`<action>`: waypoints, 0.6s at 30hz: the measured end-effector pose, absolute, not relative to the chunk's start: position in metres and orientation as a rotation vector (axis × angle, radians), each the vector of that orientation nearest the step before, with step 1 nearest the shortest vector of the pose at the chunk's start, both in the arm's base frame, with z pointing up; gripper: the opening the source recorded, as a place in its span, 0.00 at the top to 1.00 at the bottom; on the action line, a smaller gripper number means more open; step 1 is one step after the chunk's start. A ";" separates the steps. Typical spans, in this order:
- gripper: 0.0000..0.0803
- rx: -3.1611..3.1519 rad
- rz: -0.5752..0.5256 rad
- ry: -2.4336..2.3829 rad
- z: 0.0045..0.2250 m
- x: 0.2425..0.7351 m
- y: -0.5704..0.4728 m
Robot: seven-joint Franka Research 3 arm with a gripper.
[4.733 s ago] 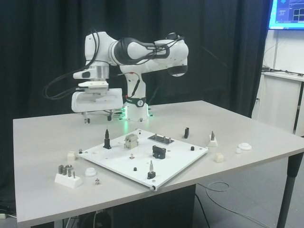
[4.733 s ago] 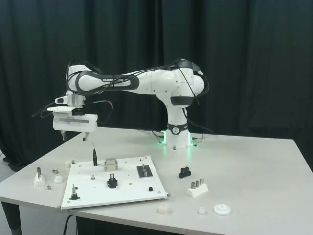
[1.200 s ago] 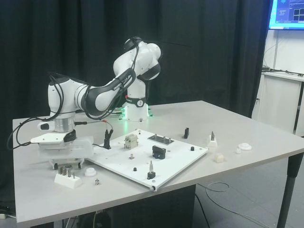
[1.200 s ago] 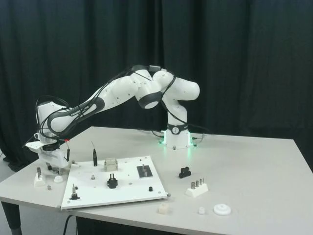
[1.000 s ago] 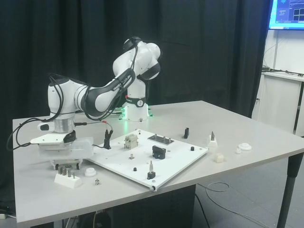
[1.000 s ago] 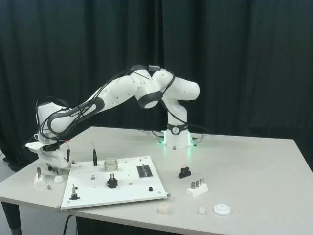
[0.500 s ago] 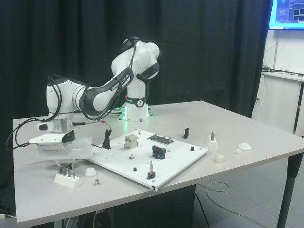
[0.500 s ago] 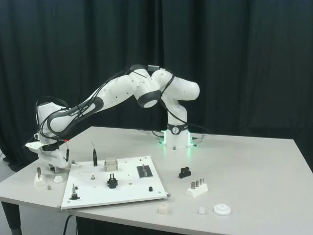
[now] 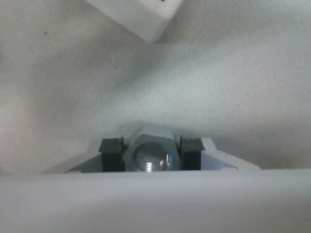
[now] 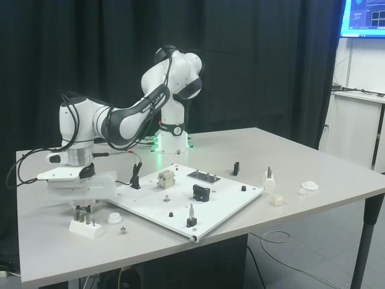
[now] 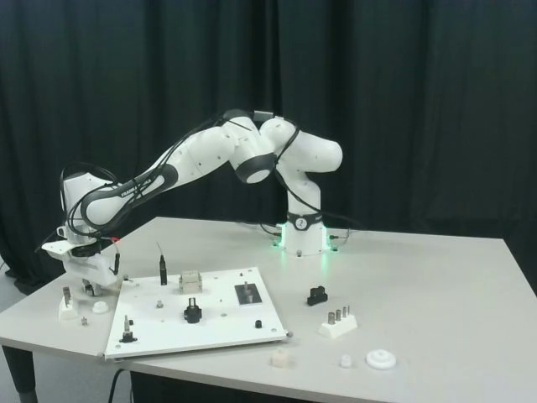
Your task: Pick bolt 4.
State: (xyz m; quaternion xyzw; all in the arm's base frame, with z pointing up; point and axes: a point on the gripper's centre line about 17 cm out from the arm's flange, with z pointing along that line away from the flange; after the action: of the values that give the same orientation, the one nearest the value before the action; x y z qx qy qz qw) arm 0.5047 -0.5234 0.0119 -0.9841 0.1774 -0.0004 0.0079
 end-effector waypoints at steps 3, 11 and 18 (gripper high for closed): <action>0.70 -3.086 0.006 0.544 0.018 0.504 -0.526; 0.70 -3.115 0.020 0.527 0.034 0.500 -0.537; 0.70 -3.125 0.010 0.532 0.047 0.497 -0.548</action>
State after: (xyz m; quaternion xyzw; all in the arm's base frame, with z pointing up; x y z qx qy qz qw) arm 0.4968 -0.5476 0.0468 -0.9857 0.1677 0.0032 -0.0143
